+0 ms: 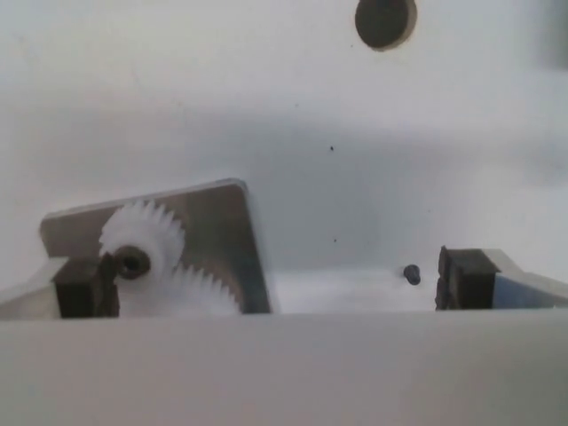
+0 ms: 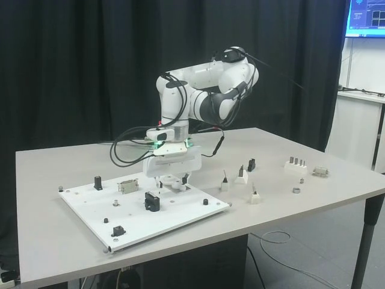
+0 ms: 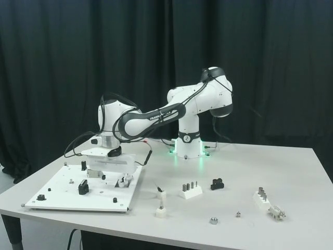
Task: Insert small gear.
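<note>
In the wrist view a grey metal plate (image 1: 217, 235) lies on the white board (image 1: 355, 177) and carries two white gears side by side. One gear (image 1: 144, 232) has a dark hub, and the other gear (image 1: 206, 295) is partly cut off by the hand. My gripper (image 1: 275, 282) is open wide, just above the board. One black pad (image 1: 84, 286) stands close beside the hubbed gear, the other pad (image 1: 461, 277) far off, with nothing between them. The room views show the gripper (image 2: 170, 176) (image 3: 110, 174) low over the board, at the gear plate (image 3: 124, 181).
A small dark peg (image 1: 411, 273) and a round hole (image 1: 385, 21) mark the board. Black fixtures (image 2: 151, 201) (image 2: 97, 180) stand on the white board (image 2: 138, 223). White holders (image 2: 241, 174) (image 2: 295, 165), a nut (image 2: 296, 189) and a connector (image 2: 320, 172) lie on the grey table.
</note>
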`<act>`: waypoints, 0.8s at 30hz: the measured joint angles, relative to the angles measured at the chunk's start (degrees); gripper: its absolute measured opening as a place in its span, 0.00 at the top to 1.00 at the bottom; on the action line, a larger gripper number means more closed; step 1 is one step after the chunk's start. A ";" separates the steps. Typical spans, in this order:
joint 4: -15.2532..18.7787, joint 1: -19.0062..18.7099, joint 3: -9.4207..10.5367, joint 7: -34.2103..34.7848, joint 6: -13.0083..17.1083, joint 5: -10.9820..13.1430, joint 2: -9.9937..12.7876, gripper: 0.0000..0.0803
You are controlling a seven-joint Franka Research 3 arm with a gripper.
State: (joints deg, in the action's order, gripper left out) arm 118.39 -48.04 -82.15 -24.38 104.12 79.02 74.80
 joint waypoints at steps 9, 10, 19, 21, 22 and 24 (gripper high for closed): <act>0.00 0.04 -0.07 -0.48 -0.19 0.14 0.00 0.00; 0.00 0.03 -0.09 -0.48 -0.23 0.14 0.00 0.00; 0.01 -0.95 -1.91 -0.32 -2.98 -0.55 -0.02 0.00; 0.02 -1.27 -2.63 -0.07 -3.83 -1.07 -0.02 0.00; 0.03 -1.43 -2.98 0.08 -4.27 -1.29 -0.02 0.00; 0.04 -1.75 -3.62 0.37 -4.98 -1.69 -0.02 0.00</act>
State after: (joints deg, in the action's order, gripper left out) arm 118.43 -49.79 -85.77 -24.00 99.14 77.33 74.78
